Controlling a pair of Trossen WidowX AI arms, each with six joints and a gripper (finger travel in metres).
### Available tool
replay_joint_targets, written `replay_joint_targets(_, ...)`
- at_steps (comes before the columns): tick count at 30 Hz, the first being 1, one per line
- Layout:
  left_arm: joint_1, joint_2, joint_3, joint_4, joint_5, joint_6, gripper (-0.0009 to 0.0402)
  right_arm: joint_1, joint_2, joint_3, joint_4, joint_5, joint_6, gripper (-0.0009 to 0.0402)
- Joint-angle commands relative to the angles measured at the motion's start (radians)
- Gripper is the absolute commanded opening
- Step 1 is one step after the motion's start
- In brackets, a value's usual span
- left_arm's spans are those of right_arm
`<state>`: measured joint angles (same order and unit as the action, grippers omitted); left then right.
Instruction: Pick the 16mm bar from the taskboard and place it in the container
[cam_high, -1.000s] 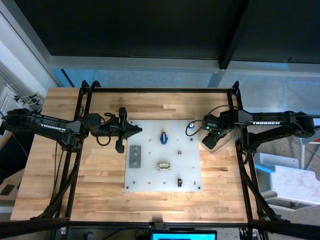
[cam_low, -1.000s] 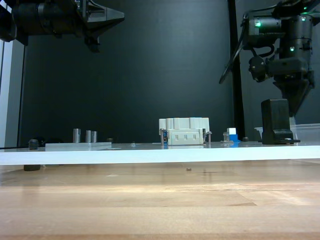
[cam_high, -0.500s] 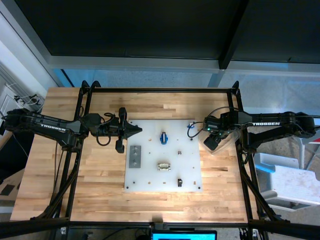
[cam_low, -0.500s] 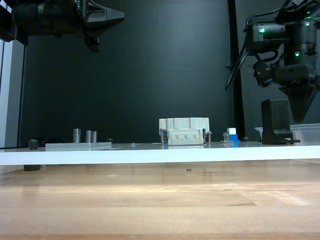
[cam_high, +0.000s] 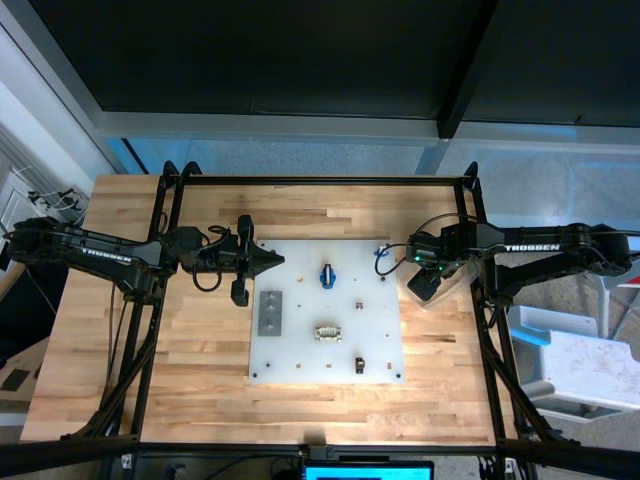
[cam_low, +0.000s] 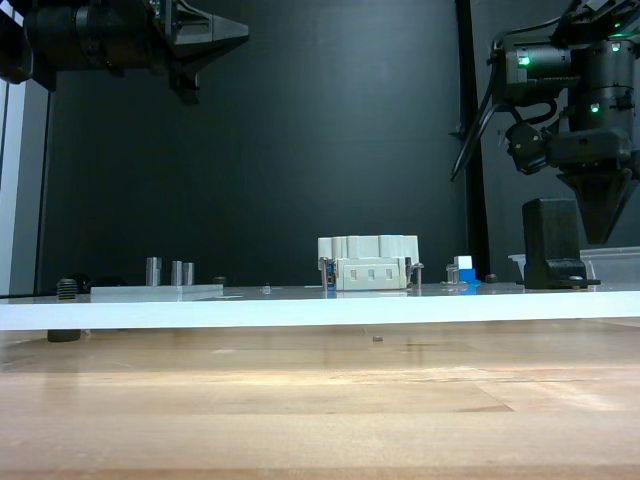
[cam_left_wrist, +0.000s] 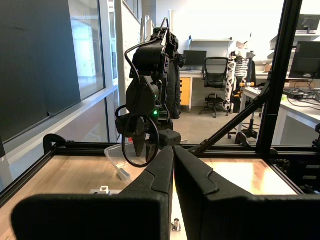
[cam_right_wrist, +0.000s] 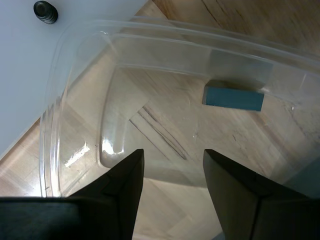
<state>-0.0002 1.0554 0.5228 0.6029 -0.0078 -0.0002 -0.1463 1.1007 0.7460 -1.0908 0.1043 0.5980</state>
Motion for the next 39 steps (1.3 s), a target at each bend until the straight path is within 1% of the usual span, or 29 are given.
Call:
replay_joint_targets(1, 0.000, 0.000, 0.000, 0.000, 0.000, 0.000, 0.0000, 0.000, 0.000, 0.000, 0.000, 0.001, 0.000, 0.0181)
replay_joint_targets(9, 0.000, 0.000, 0.000, 0.000, 0.000, 0.000, 0.0000, 0.000, 0.000, 0.000, 0.003, 0.000, 0.000, 0.0197)
replay_joint_targets(39, 0.000, 0.000, 0.000, 0.000, 0.000, 0.000, 0.0000, 0.000, 0.000, 0.001, 0.004, 0.000, -0.003, 0.0197)
